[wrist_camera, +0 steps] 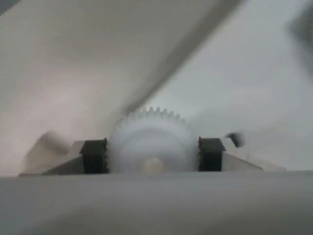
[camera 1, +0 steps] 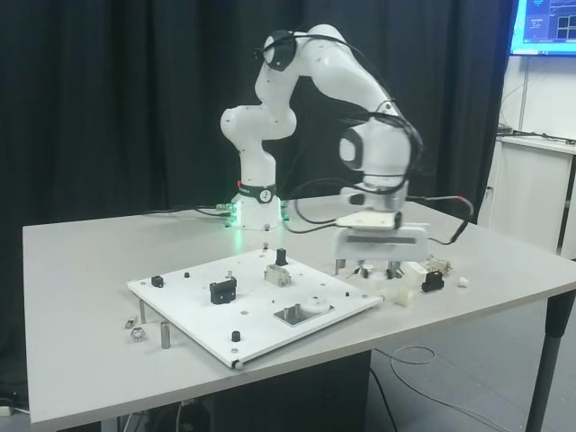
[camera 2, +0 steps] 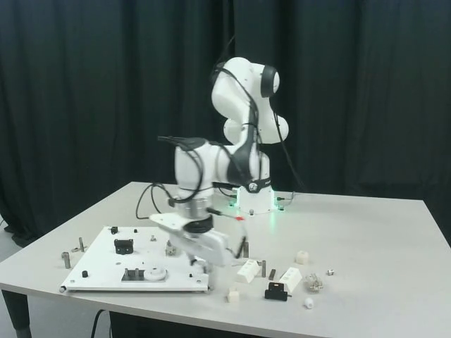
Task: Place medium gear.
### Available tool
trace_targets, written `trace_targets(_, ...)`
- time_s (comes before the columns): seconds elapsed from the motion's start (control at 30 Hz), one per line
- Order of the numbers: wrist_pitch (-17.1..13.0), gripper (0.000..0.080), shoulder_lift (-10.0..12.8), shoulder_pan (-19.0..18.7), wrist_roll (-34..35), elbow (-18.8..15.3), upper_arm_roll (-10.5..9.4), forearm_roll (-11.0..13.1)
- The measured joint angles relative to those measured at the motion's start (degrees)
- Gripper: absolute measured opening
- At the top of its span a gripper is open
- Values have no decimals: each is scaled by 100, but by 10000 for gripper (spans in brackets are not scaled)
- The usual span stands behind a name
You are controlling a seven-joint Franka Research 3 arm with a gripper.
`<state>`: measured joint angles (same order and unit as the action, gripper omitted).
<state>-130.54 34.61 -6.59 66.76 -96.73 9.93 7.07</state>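
1. The hand [wrist_camera: 152, 154] is clamped on the medium gear [wrist_camera: 152, 142]: in the wrist view the two black fingertips [wrist_camera: 94, 155] press on opposite sides of the white toothed disc, its hub facing the camera.
2. In the room views the gear itself cannot be made out; the hand [camera 1: 376, 267] hangs low over the grey counter [camera 1: 81, 270], just off the right edge of the white assembly board [camera 1: 189, 301].
3. Judged from this, the step in hand is the carry: the gear is gripped but not yet seated on the board.
4. A white gear-like part [camera 1: 315, 306] already sits on the board's near right portion, beside a small grey block [camera 1: 290, 314].
5. The next move likely calls for bringing the hand over the board, lining the gear's bore up with its peg, which I cannot pick out here, and lowering it level so the teeth mesh.
6. No brand, label or writing is readable; the screen [camera 1: 544, 25] at far right shows only illegible lines.
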Motion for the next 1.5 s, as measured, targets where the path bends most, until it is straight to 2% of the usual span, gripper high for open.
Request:
trace_targets(0.3, -369, 397, 2, -622, -41, -2, 12, -151)
trace_targets(0.53, -527, 397, 63, -947, -41, -2, 9, -151)
trace_targets(0.73, -796, 397, 193, -1148, -50, 23, -8, -151)
trace_targets(0.93, -998, 397, 381, -1234, -126, 168, -78, -149)
trace_targets(1.2, -1005, 397, 628, -1239, -127, 441, -170, -135)
trace_targets(1.5, -972, 397, 864, -1239, -128, 558, -283, -59)
